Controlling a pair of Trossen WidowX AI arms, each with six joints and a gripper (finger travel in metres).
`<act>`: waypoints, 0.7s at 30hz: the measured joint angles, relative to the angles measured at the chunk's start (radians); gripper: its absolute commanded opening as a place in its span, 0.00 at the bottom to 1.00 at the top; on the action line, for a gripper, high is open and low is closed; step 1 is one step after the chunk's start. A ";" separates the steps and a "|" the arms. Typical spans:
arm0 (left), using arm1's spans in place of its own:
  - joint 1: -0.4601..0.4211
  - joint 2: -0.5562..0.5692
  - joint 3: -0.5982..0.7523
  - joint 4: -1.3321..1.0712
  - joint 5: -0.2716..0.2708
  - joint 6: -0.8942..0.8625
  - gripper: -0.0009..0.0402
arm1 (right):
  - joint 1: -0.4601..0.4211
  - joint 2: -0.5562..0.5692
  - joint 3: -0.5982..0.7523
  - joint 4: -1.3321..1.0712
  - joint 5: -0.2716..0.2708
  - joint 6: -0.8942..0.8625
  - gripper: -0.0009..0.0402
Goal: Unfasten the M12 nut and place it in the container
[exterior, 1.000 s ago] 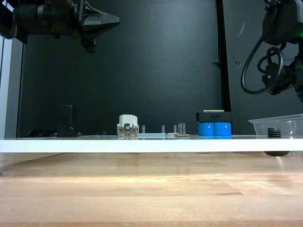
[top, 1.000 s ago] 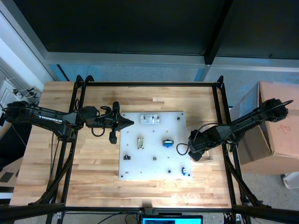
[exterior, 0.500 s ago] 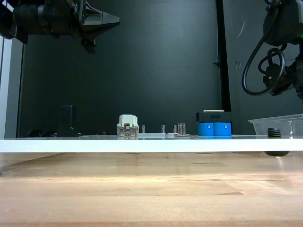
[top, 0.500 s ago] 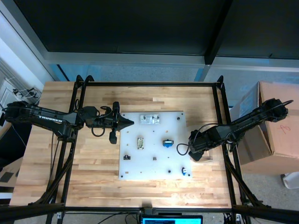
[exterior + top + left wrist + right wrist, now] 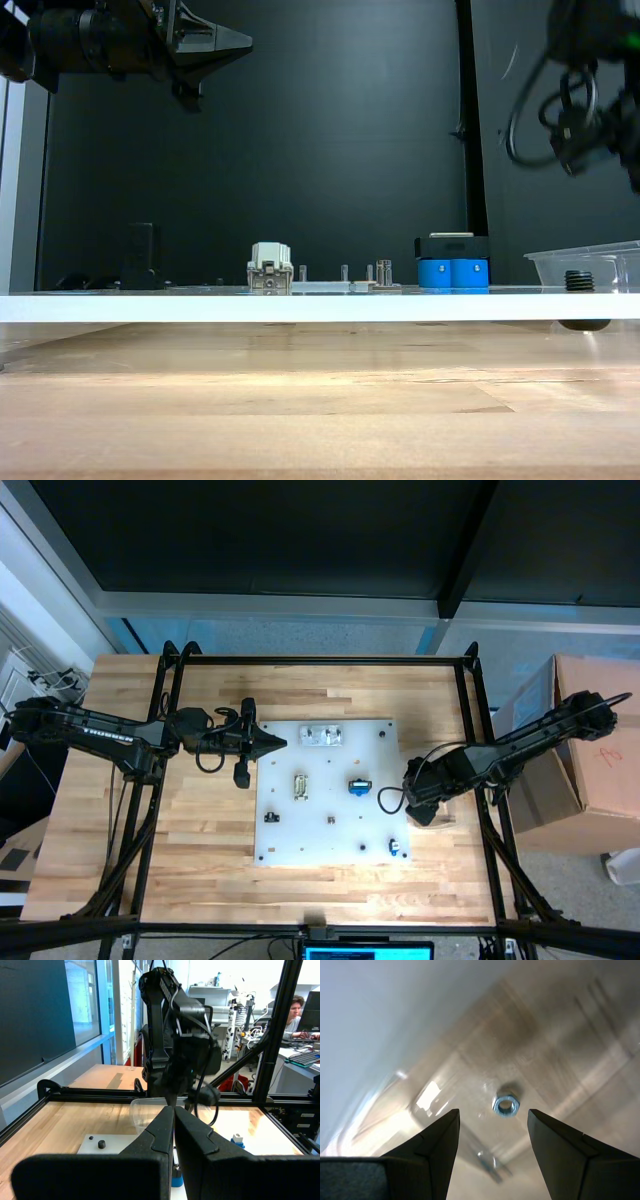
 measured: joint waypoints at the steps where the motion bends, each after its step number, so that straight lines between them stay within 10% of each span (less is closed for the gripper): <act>1: 0.000 0.000 0.000 0.000 0.000 0.000 0.02 | -0.008 -0.005 0.030 -0.031 0.000 -0.025 0.43; 14: 0.000 0.000 0.000 0.000 0.000 0.000 0.02 | -0.229 -0.005 0.372 -0.090 0.039 -0.452 0.03; 21: 0.000 0.000 0.000 0.000 0.000 0.000 0.02 | -0.357 -0.005 0.414 0.107 -0.002 -0.711 0.02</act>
